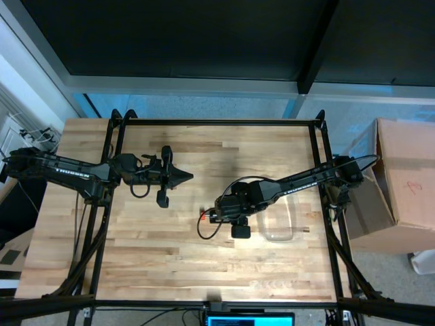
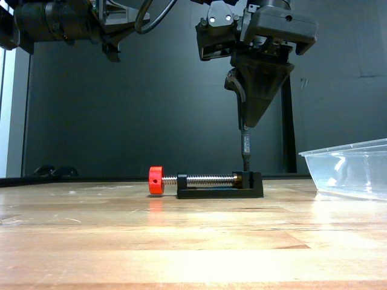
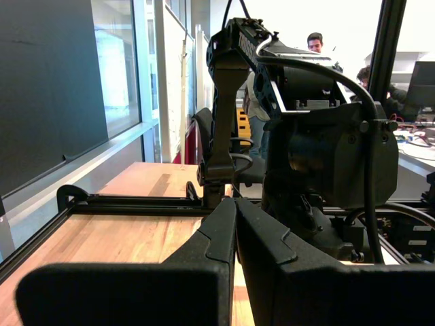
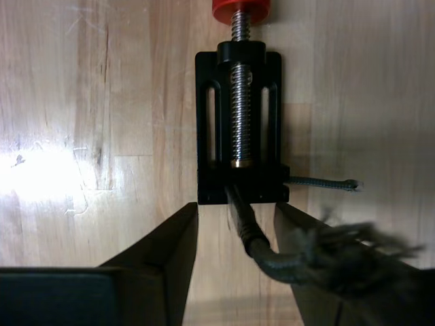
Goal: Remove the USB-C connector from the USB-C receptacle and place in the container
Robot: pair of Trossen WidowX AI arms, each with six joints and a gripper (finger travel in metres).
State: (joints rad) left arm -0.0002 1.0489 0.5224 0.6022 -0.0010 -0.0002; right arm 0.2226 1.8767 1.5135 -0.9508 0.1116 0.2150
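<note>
The right claw (image 2: 248, 124) hangs point-down over the middle of the worktop (image 1: 136, 238), its fingers (image 4: 173, 238) spread wide. They stand on either side of the USB-C connector (image 2: 245, 147) without touching it. The connector stands upright directly beneath the claw, with its lower end in the right-hand end of a black screw clamp (image 2: 221, 184). How deep it sits there cannot be told. Its dark cable (image 4: 272, 261) bends away between the fingers and climbs alongside the claw. The clamp lies flat on the wood, its threaded rod running left to a red knob (image 2: 156, 180). Just right of the clamp sits the clear plastic container (image 2: 347, 166); no part of the connector is in it.

The left claw (image 1: 189, 176) is held high above the worktop, left of the clamp and farther back. It points right, and its fingers (image 3: 217, 234) are pressed together on nothing. A cardboard box (image 1: 404, 183) stands beyond the worktop's right edge.
</note>
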